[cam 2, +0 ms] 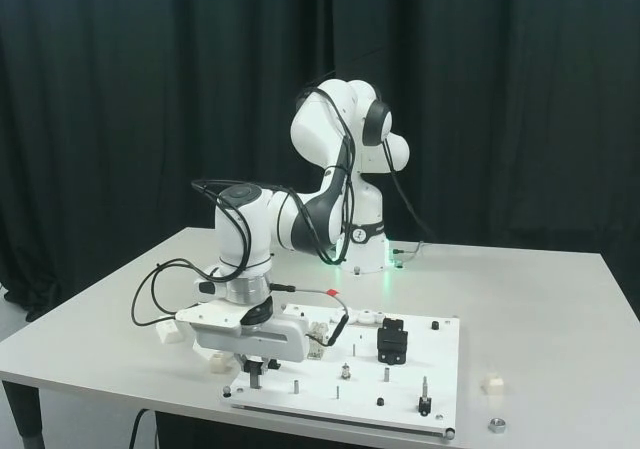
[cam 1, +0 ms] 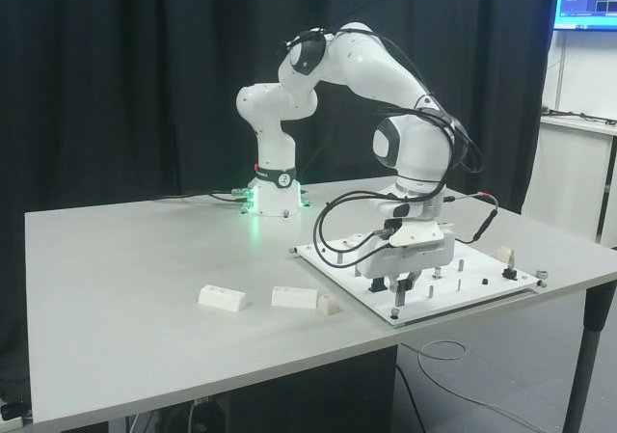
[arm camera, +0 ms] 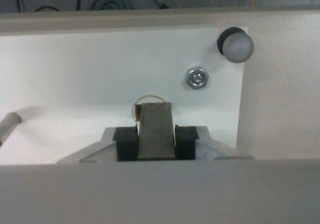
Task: Insert square peg 4.
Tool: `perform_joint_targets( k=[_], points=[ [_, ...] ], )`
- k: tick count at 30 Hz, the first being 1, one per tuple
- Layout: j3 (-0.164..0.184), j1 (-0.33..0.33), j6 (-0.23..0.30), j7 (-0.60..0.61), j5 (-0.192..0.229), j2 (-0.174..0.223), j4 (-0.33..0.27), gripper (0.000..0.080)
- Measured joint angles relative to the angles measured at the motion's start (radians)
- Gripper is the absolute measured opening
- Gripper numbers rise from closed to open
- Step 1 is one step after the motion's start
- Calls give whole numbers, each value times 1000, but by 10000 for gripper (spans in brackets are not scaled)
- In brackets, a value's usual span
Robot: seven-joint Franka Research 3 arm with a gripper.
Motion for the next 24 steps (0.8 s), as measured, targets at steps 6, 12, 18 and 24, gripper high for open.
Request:
perform_joint_targets(
  k=[6,12,18,24],
  points=[
    [1,0,0,0,4,0,0,154],
    [1,0,-5,0,12,0,1,154],
    [1,0,-10,0,19,0,2,154],
    [1,-1,-11,-2,19,1,2,154]
  ],
)
